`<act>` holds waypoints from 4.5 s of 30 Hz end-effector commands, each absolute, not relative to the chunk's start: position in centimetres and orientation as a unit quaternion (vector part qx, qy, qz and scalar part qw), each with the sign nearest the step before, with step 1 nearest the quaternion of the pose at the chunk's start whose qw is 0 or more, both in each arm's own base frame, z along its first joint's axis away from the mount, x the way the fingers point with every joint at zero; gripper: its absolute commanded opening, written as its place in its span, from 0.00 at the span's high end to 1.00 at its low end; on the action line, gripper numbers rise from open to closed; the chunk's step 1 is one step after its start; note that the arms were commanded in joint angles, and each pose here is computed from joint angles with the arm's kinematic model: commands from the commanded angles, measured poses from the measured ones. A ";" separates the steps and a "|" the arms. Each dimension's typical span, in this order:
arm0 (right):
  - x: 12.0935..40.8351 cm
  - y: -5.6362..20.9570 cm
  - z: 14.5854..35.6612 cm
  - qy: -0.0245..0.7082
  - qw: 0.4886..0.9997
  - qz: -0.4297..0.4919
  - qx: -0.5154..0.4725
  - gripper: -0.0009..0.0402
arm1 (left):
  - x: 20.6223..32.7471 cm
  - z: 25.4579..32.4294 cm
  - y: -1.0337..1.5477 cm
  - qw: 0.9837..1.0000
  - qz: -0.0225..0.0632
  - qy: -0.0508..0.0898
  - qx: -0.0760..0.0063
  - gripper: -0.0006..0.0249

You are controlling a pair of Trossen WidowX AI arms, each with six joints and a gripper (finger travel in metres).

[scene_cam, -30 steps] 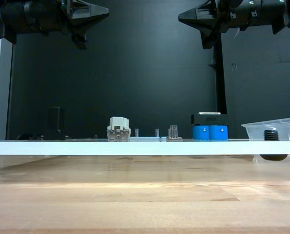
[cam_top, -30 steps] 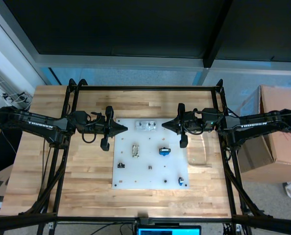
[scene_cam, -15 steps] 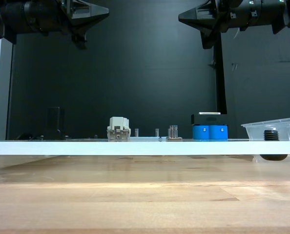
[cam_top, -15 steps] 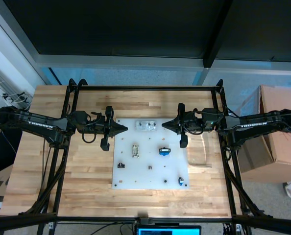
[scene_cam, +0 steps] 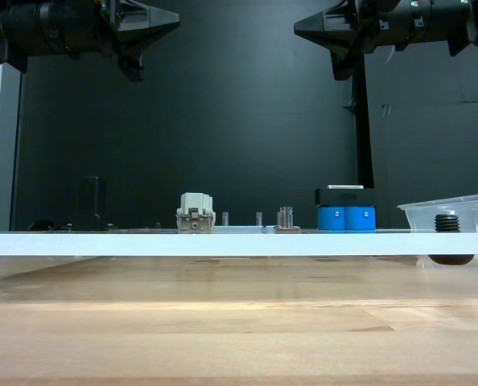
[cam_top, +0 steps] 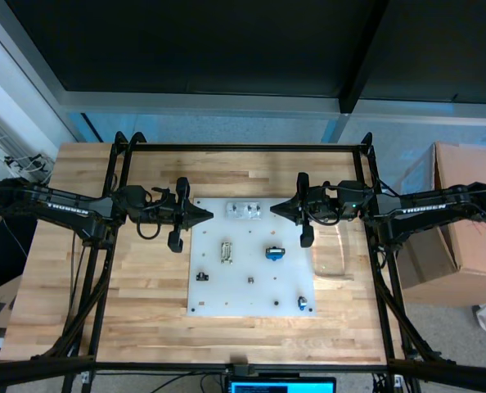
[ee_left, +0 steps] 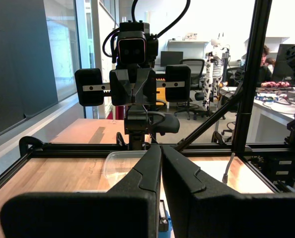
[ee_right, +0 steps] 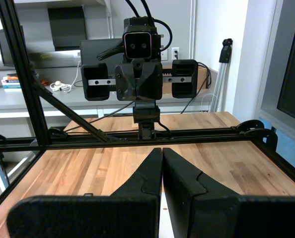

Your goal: Remove the RJ45 connector from the taskboard and place in the container

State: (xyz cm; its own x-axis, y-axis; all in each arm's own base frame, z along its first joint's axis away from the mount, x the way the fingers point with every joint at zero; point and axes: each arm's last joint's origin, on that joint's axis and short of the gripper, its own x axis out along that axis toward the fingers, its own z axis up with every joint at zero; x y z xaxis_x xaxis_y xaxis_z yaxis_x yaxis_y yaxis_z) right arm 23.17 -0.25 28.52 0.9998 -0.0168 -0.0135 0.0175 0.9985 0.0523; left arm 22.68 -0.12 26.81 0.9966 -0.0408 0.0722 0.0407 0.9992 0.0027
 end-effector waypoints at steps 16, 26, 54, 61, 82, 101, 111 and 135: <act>22.1 2.0 28.5 0.266 0.964 0.008 0.002 0.98 | 22.7 26.82 -0.12 0.999 -0.020 -0.036 0.001 0.97; 20.4 4.4 29.0 0.366 0.930 0.028 0.024 0.98 | 22.7 26.82 -0.12 0.999 -0.020 -0.036 0.001 0.98; 20.5 12.6 30.6 0.565 0.824 -0.013 0.028 0.98 | 22.7 26.82 -0.12 0.999 -0.020 -0.036 0.001 0.97; 22.3 14.9 31.1 0.581 0.814 -0.012 0.017 0.98 | 22.7 26.82 -0.12 0.999 -0.020 -0.036 0.001 0.98; 23.8 18.2 28.8 0.623 0.782 -0.023 0.010 0.54 | 22.7 26.82 -0.12 0.999 -0.020 -0.036 0.001 0.97; 25.0 19.6 23.5 0.625 0.780 -0.017 -0.002 0.42 | 22.7 26.82 -0.11 0.999 -0.020 -0.036 0.001 0.97; 25.0 19.6 21.6 0.619 0.786 -0.007 -0.001 0.42 | 22.7 26.82 -0.11 0.999 -0.020 -0.036 0.001 0.98; 24.9 19.6 20.5 0.610 0.792 0.002 -0.006 0.61 | 22.7 26.82 -0.12 0.999 -0.020 -0.036 0.001 0.98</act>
